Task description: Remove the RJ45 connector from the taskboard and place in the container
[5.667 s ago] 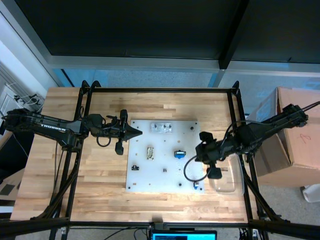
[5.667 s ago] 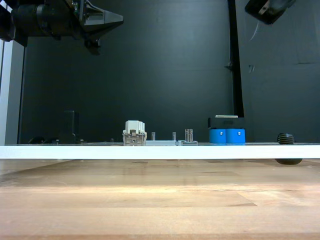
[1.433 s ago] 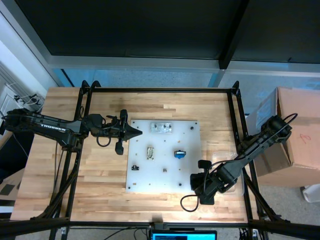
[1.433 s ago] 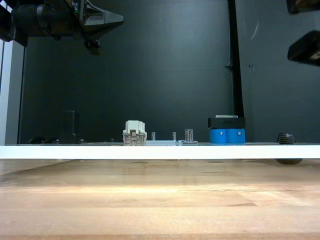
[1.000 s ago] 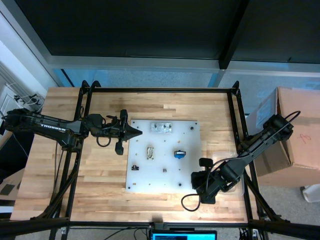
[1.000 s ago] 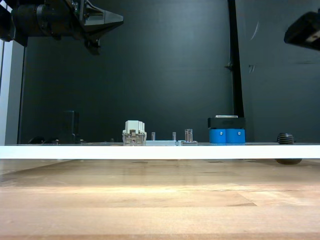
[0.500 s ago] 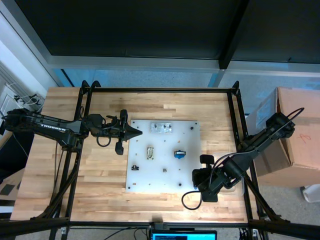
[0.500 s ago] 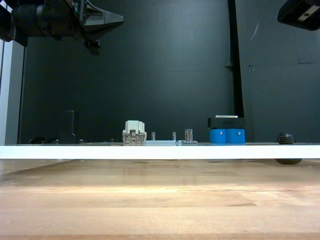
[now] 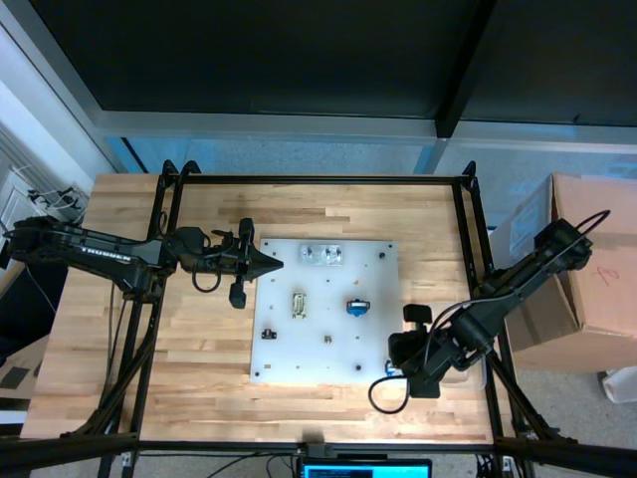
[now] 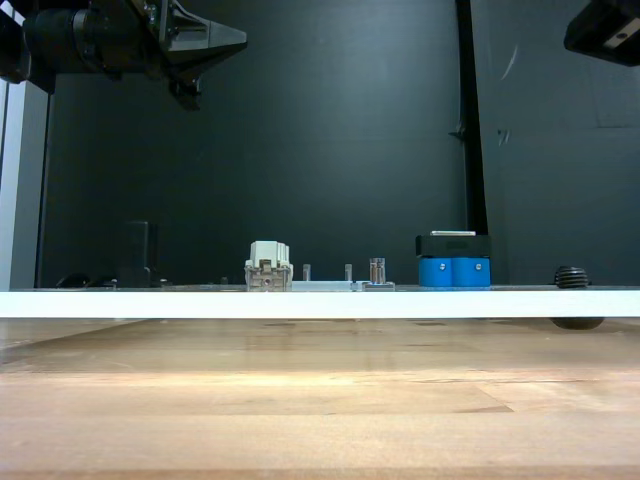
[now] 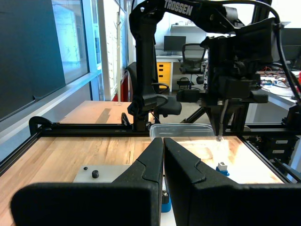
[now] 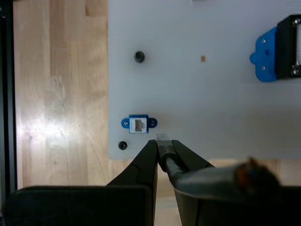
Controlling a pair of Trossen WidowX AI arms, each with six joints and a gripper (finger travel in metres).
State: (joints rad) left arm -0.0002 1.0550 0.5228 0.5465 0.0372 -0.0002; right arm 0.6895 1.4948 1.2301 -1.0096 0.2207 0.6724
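The RJ45 connector with its black cable is held between the fingers of my right gripper, which is shut on it. It hangs clear of its blue socket, which shows empty near the white taskboard's near right corner. In the high view the right gripper is above that corner, beside the clear container. My left gripper hovers high over the board's left edge, shut with nothing in it; its fingers are pressed together.
On the board stand a blue block with a black top, a beige connector and a clear part. A cardboard box sits off the table's right edge. Black frame rails surround the table.
The right gripper has risen from the socket and shifted slightly right towards the container, carrying the RJ45 connector and trailing cable. The left arm has not moved.
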